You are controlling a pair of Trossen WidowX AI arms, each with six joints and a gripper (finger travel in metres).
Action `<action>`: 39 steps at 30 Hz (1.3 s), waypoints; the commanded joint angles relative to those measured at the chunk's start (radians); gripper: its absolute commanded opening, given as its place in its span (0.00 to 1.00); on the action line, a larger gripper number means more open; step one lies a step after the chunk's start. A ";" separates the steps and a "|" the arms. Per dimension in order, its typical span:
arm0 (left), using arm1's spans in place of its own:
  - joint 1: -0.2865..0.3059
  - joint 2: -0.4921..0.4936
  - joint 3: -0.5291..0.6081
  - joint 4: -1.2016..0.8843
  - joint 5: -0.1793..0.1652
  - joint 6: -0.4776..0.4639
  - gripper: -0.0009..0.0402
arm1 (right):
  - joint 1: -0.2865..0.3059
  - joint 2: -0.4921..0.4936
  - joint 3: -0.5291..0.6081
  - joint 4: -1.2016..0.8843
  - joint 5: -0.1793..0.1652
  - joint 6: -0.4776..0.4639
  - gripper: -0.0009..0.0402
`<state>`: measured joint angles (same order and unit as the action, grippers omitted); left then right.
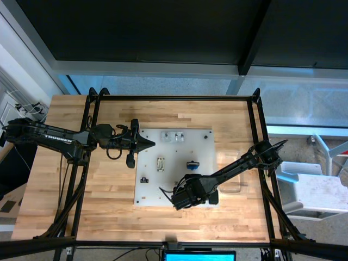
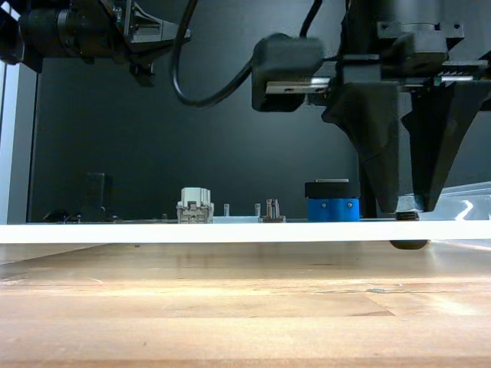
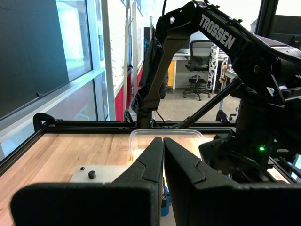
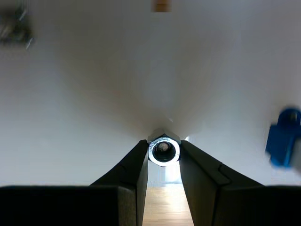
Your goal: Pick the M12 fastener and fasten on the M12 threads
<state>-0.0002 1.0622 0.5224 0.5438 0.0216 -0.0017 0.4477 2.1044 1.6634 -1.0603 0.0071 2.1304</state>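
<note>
**Silver nut gripped at board's near right edge**

The M12 nut [image 4: 163,150], a bright silver hexagon with a round bore, is pinched between the black tapered fingers of my right gripper [image 2: 405,207]. Its bore axis stands upright, in line with my fingers, over the smooth white board [image 1: 163,187] at its near right edge. A black stub [image 2: 406,217] shows just under my tips; I cannot tell whether the nut is on its stud. A blue block [image 2: 333,208] stands nearby. My left gripper [image 1: 148,143] hangs over the board's far left edge, jaws pressed together.

Nut [image 4: 163,151] hidden under right gripper [image 1: 176,204] from above; blue part [image 4: 282,137] blurred, edge-cut.
</note>
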 commanded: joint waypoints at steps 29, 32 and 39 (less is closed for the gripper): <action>0.000 0.000 0.000 0.000 0.000 0.000 0.02 | 0.003 -0.001 0.001 0.041 0.001 0.978 0.09; 0.000 0.000 0.000 0.000 0.000 0.000 0.02 | 0.004 -0.001 0.001 0.041 0.001 0.980 0.09; 0.000 0.000 0.000 0.000 0.000 0.000 0.02 | 0.004 -0.001 0.001 0.042 0.004 1.017 0.09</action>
<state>-0.0002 1.0618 0.5224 0.5438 0.0216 -0.0021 0.4515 2.1033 1.6634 -1.0176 0.0116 3.1435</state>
